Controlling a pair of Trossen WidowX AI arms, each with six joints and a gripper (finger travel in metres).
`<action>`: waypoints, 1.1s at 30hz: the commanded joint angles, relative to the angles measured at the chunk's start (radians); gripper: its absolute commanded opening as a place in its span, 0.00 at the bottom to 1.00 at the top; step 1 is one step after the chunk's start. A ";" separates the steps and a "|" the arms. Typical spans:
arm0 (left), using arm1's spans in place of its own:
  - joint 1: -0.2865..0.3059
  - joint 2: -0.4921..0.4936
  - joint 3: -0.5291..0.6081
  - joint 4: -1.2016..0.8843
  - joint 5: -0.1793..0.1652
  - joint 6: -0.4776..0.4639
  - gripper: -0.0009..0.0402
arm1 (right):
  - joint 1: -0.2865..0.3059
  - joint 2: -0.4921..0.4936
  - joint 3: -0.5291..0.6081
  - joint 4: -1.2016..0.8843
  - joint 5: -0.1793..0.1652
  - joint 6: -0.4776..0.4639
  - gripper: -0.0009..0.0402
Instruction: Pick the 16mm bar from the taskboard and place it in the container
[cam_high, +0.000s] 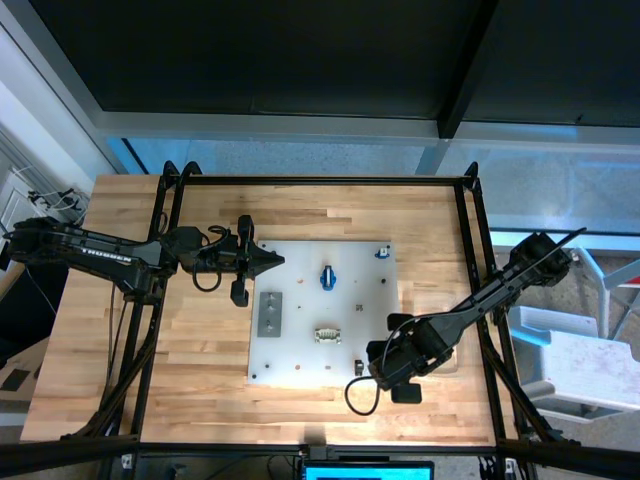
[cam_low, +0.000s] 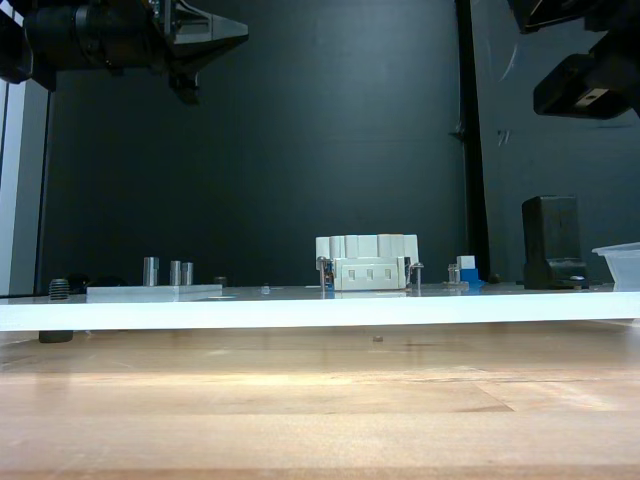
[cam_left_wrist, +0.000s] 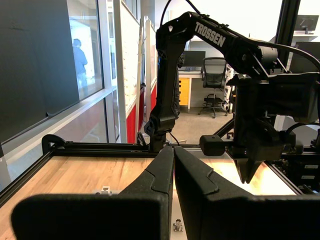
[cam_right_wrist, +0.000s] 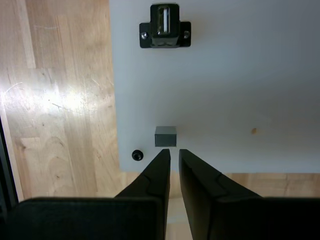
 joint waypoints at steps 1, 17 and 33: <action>0.000 0.000 0.000 0.000 0.000 0.000 0.02 | 0.004 0.006 0.000 0.008 0.001 0.007 0.14; 0.000 0.000 0.000 0.000 0.000 0.000 0.02 | 0.013 0.009 -0.002 0.019 0.009 0.023 0.48; 0.000 0.000 0.000 0.000 0.000 0.000 0.02 | 0.023 0.036 -0.023 0.034 0.036 0.019 0.50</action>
